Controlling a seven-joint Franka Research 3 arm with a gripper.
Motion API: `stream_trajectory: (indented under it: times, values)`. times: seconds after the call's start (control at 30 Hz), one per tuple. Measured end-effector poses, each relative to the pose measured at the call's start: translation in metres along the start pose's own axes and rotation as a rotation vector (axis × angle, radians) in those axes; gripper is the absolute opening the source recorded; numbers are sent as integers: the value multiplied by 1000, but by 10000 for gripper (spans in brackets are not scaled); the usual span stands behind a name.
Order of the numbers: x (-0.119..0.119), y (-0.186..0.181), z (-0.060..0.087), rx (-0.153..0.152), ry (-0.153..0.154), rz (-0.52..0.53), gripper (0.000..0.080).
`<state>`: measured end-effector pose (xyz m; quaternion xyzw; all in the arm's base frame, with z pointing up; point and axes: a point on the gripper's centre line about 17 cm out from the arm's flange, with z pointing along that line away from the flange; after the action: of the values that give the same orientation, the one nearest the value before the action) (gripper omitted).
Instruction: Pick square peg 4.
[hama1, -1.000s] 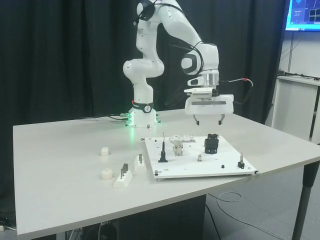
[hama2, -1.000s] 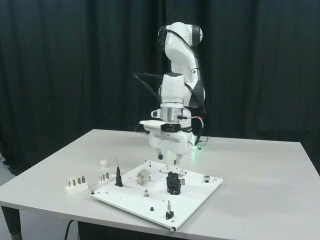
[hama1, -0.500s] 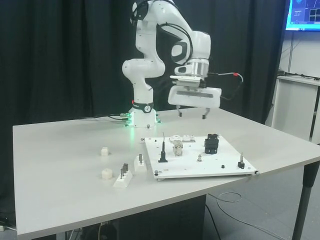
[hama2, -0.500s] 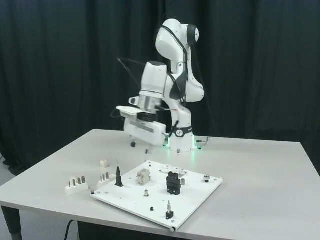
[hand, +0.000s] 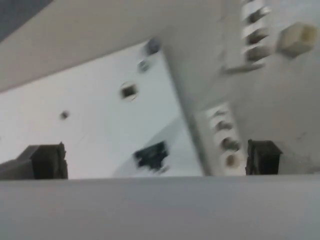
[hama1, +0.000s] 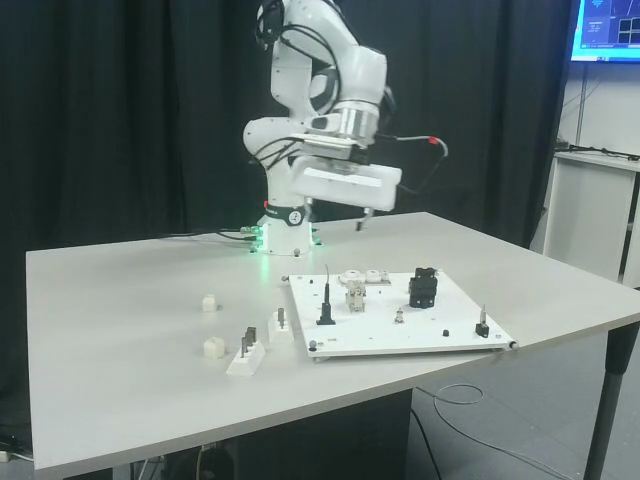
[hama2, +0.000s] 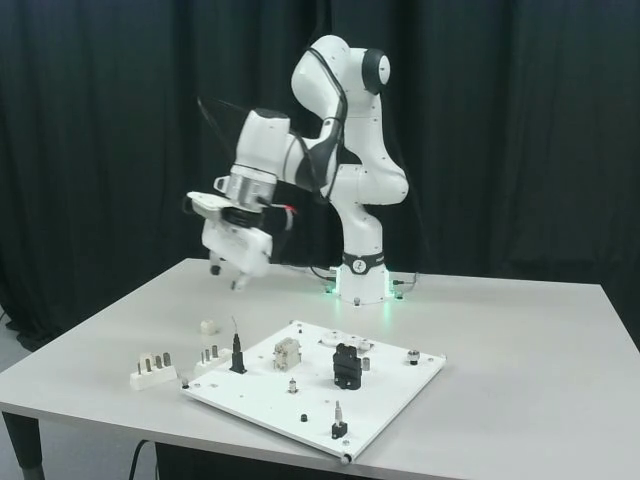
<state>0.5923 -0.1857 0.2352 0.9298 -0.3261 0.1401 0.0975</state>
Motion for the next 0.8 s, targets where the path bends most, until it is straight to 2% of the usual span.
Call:
stream_trajectory:
  times: [0.17,0.33,0.57,0.8]
  values:
    - [20,32,9,-8,6,74,800]
    - [32,56,23,-5,-4,129,800]
    - [40,77,47,24,-49,111,800]
    - [52,93,73,41,-82,19,800]
